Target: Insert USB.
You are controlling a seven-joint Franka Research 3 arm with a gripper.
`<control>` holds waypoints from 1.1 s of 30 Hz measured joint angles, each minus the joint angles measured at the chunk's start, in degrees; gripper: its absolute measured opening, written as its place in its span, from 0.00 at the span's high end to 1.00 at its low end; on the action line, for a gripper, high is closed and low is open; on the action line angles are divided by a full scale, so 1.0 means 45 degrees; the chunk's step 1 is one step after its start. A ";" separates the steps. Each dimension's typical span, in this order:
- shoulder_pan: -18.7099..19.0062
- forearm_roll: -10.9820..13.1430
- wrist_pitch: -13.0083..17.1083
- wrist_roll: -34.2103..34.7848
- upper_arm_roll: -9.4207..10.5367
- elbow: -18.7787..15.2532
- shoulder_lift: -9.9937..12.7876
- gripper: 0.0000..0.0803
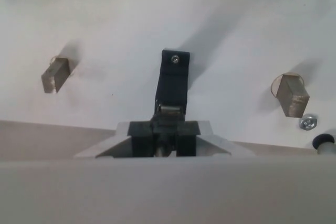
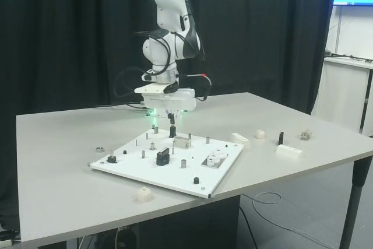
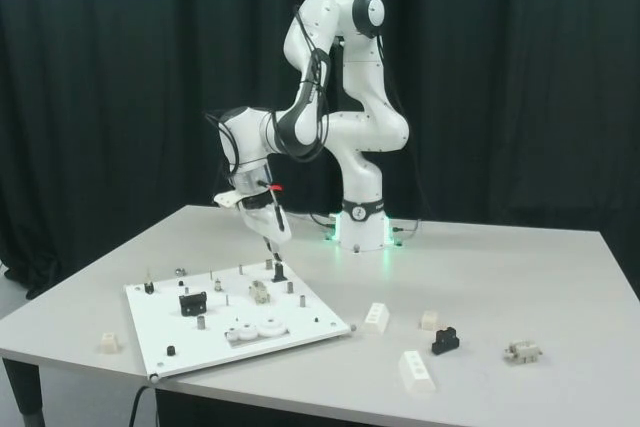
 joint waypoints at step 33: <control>-0.0001 0.0259 0.0010 0.0000 -0.0073 -0.0020 0.0016 0.89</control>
